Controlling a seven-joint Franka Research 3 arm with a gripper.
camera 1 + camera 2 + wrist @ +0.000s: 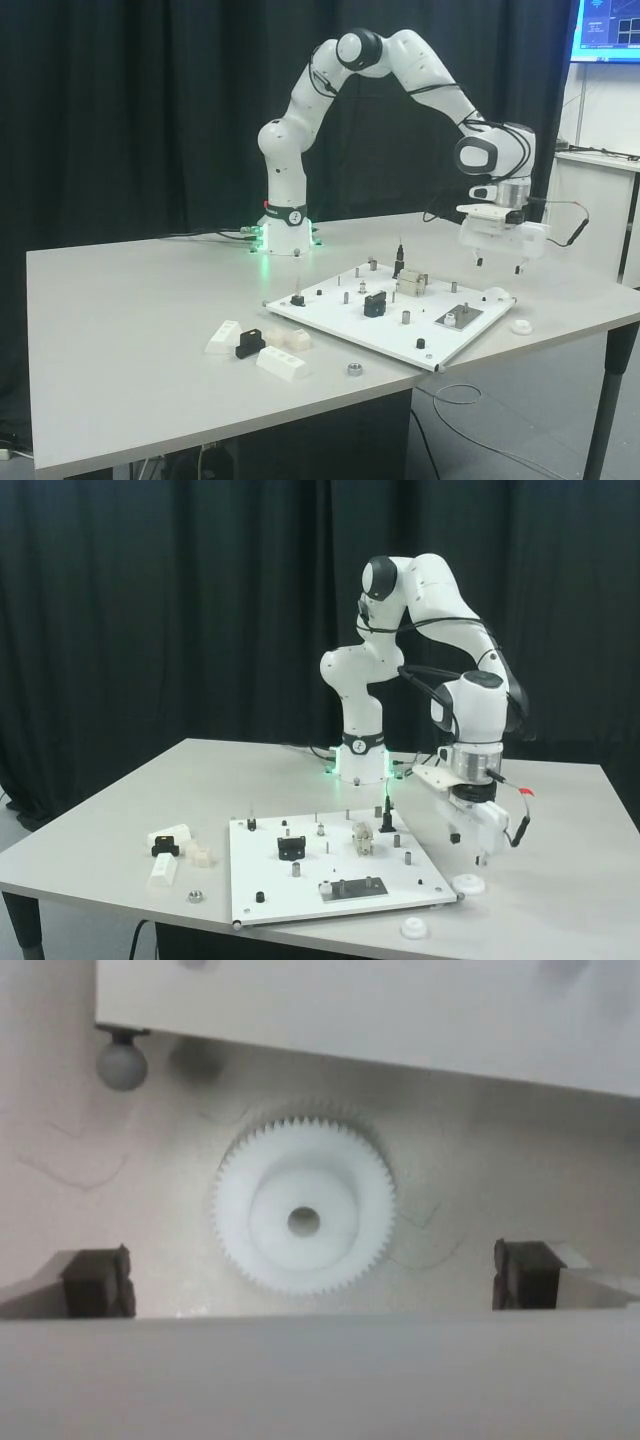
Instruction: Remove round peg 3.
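Observation:
My gripper (310,1278) is open and holds nothing. It hangs above a white toothed gear (303,1220) that lies flat on the grey table just past the corner of the white board (350,1010). In the first room view the gripper (499,266) sits over that gear (497,293), beyond the board (330,320). The second room view shows the same gripper (468,847) over the gear (468,885). Several small upright pegs (407,317) stand on the board (260,880); I cannot tell which one is round peg 3.
A second white gear (520,326) lies on the table near the board's corner. White and black loose parts (260,345) and a small nut (354,369) lie on the board's other side. A black connector and a grey plate (458,318) sit on the board.

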